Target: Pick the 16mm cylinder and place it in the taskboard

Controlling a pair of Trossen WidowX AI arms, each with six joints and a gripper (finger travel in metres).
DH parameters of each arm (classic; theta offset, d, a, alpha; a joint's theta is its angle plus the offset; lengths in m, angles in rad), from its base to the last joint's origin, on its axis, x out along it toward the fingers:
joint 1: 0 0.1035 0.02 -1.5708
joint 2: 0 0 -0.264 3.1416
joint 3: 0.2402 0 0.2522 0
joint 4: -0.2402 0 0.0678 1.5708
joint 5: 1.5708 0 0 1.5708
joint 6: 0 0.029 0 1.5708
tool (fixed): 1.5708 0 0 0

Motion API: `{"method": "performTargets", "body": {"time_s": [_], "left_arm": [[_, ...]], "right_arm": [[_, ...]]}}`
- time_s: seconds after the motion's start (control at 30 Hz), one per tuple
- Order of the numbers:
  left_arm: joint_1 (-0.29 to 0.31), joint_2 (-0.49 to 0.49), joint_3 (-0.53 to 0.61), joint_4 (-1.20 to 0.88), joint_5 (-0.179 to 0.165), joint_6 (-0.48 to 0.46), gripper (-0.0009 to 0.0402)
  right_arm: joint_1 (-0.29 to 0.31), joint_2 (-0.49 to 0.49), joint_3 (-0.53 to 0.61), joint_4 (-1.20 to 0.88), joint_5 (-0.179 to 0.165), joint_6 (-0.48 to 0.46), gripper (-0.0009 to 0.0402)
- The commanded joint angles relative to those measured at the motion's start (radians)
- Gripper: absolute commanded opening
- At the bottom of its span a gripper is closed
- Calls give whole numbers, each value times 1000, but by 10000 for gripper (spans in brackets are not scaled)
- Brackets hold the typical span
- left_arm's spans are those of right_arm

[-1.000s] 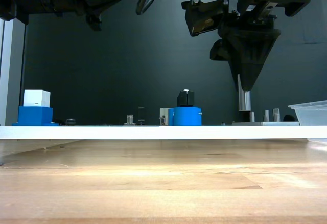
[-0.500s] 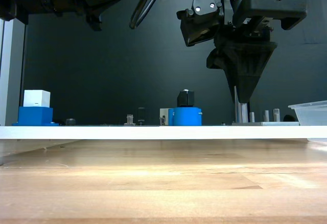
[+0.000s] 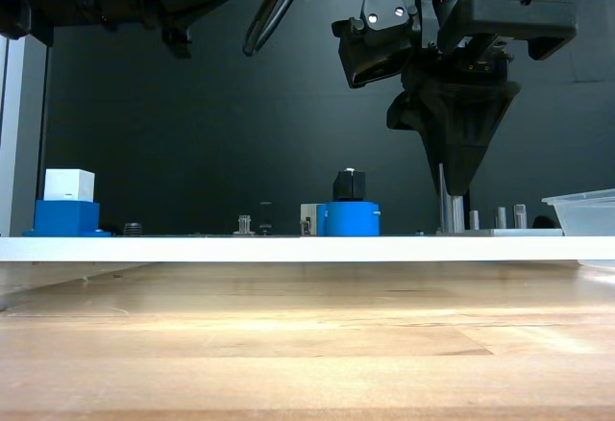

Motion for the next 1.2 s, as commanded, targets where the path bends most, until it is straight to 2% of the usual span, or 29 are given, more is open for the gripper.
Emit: {"method": "performTargets", "body": {"time_s": [0.03,0.17,1.2], "left_arm": [[0,0,0,0,0,0,0],[0,0,0,0,0,0,0],[0,0,0,0,0,0,0]], "right_arm": [[0,0,-2,0,0,1,18],[0,0,-2,-1,-10,0,18],[0,0,-27,33,-10,-7,18]]}}
